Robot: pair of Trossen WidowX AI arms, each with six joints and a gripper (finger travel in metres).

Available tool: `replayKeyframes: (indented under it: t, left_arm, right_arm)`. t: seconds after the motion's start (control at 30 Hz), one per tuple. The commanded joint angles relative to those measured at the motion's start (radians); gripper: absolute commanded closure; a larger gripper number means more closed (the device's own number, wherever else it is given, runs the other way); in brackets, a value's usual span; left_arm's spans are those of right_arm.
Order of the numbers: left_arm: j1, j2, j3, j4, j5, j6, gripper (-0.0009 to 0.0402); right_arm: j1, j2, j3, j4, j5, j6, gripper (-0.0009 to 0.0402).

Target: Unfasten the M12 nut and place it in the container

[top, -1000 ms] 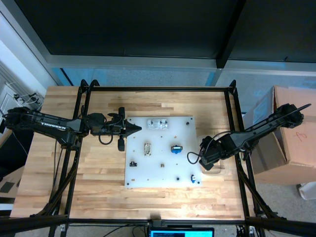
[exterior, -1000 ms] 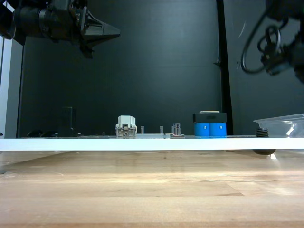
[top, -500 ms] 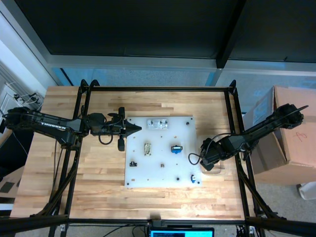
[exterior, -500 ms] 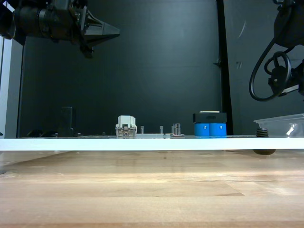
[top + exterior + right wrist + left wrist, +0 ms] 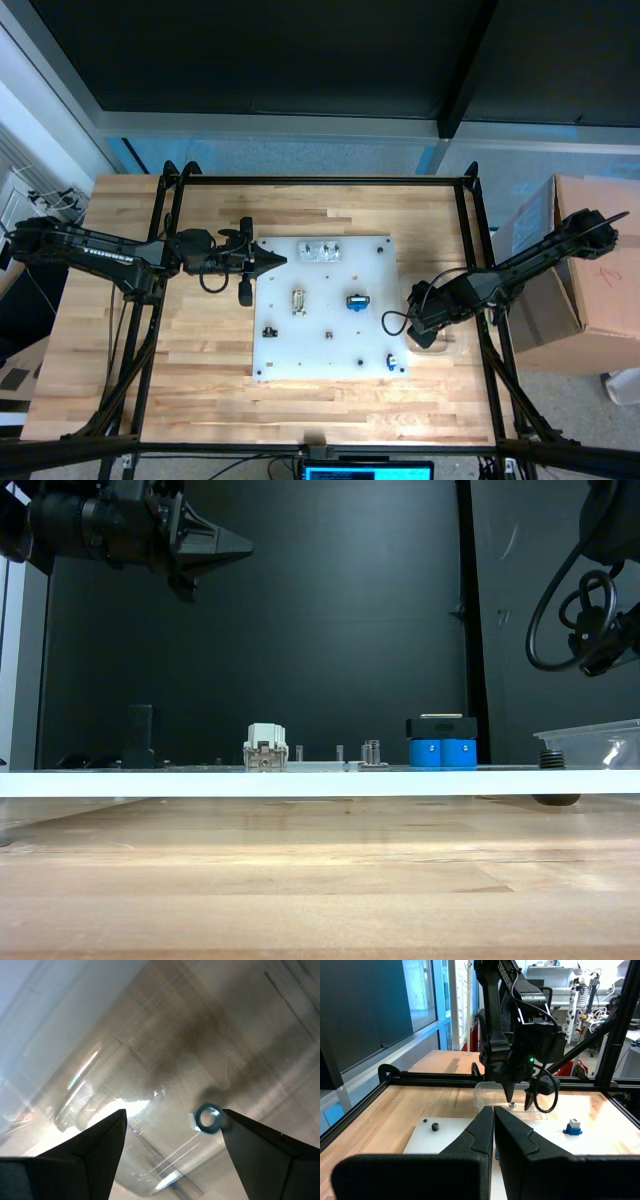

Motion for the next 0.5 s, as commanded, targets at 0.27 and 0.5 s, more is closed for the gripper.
replayKeyframes:
  t: [0.27, 0.5]
  left_arm:
    - [0.000, 0.000, 0.000, 0.000, 0.000, 0.000, 0.0393]
    - [0.000, 0.000, 0.000, 0.000, 0.000, 0.000, 0.0393]
  right_arm:
    - [0.000, -0.015, 0.072, -0.031, 0.009, -0.124, 0.0140]
    - [-0.036, -0.060, 0.207, -0.138, 0.092, -0.398, 0.0201]
